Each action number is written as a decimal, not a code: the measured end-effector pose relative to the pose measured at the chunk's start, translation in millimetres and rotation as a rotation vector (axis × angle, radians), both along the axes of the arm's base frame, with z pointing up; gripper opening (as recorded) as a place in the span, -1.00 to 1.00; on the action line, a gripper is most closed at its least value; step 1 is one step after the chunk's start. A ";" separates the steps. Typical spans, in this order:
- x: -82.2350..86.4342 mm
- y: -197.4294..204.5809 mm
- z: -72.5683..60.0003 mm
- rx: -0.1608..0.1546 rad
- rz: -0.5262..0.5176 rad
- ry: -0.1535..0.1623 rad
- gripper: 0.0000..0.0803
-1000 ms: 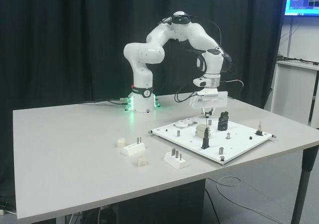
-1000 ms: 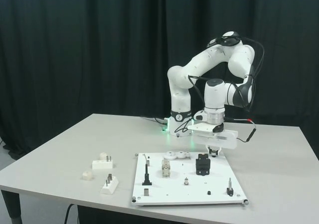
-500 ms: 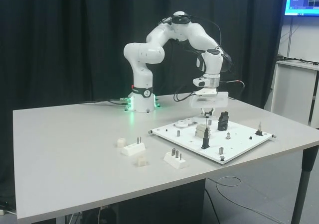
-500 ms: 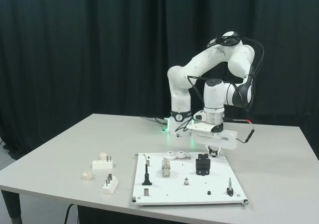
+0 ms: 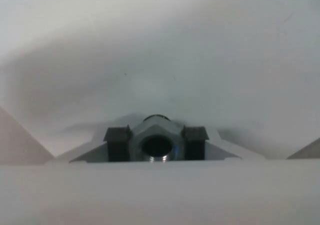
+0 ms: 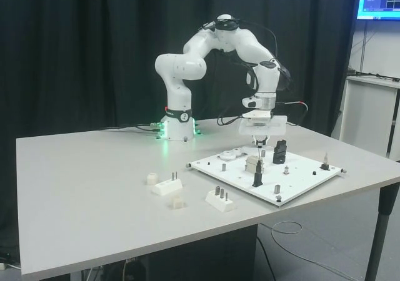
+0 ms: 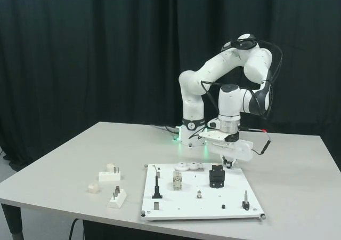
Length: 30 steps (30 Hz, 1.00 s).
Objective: Insert bolt 4.
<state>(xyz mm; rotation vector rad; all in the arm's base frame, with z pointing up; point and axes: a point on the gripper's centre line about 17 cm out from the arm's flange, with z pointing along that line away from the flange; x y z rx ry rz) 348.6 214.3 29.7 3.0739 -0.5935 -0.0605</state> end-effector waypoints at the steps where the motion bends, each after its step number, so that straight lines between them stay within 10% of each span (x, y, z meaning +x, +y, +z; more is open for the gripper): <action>1: 0.0 -0.2 0.0 -0.003 -0.003 -0.002 -0.44; 30: 2.4 -1.9 0.7 -0.107 -0.081 -0.103 -0.44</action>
